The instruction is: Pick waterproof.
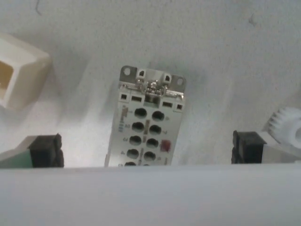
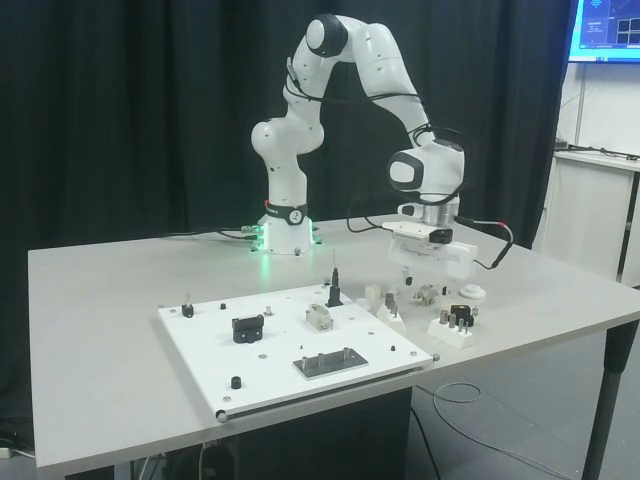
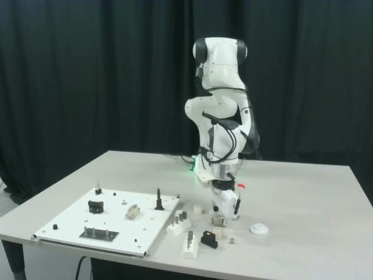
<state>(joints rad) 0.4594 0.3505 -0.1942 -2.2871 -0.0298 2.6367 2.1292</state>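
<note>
Claw [image 1: 146, 150] nearest lens, spread wide, holding nothing, black pads either side. Connector [image 1: 146, 121] lies flat on grey worktop [image 1: 211, 42] directly beneath, centred between pads. Long axis runs across closing line; descent looks like next move.

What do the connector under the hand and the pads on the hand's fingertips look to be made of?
The connector looks like moulded plastic, white to grey and matte, with rows of dark round sockets. Its clamp at one end glints, so probably bare metal. The hand has black fingertip pads that look dull and blocky, likely rubber or plastic; I cannot tell which.
</note>
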